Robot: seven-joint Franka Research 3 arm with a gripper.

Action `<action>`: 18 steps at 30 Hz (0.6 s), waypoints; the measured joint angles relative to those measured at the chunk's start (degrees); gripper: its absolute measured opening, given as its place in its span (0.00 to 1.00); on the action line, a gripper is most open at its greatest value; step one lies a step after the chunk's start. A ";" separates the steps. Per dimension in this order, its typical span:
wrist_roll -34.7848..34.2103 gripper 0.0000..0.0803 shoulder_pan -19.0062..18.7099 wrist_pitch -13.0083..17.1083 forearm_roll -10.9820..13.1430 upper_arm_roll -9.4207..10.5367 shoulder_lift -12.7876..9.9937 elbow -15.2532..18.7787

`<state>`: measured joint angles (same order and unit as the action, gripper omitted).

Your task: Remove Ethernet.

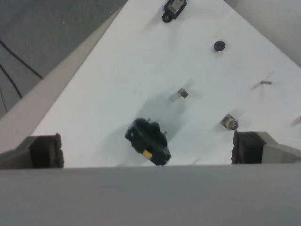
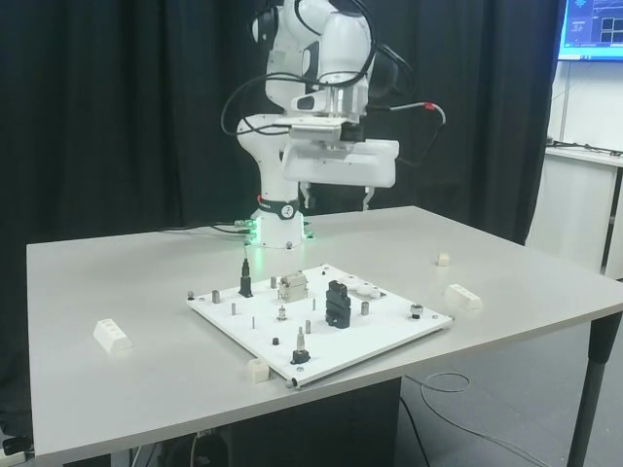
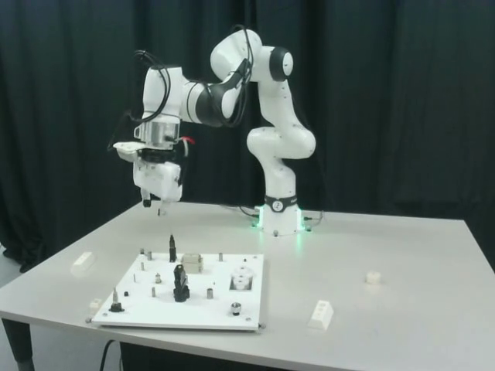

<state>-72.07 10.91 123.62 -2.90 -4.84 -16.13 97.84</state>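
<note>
The Ethernet plug [image 1: 147,141] is a black blocky piece with a small light tab, standing upright near the middle of the white board [image 1: 117,70]. It also shows as the Ethernet plug [image 2: 337,304] and the Ethernet plug [image 3: 180,284] in the two room views. My gripper [image 1: 146,149] hangs high above the board, roughly over the plug and well apart from it. Its fingers [image 1: 44,150] are spread wide and open, with nothing between them. From the room it is seen as the gripper [image 2: 336,199] and the gripper [image 3: 153,202].
The board [image 2: 389,331] carries several other small parts: a black post [image 2: 245,282], a grey connector block [image 2: 292,287], metal pins, a black foot [image 2: 301,356]. White blocks [image 2: 112,336] [image 2: 463,298] [image 2: 443,259] lie on the grey table. The arm's base [image 3: 280,216] stands behind the board.
</note>
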 joint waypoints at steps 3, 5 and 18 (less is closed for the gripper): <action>-3.24 1.00 0.03 0.29 0.00 -0.13 -1.40 -1.00; -5.81 1.00 0.04 0.50 0.00 -0.23 -2.26 -1.58; -16.68 1.00 0.09 0.70 0.01 -0.98 -7.66 -5.57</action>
<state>-88.75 11.00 124.33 -2.90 -5.81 -23.79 92.26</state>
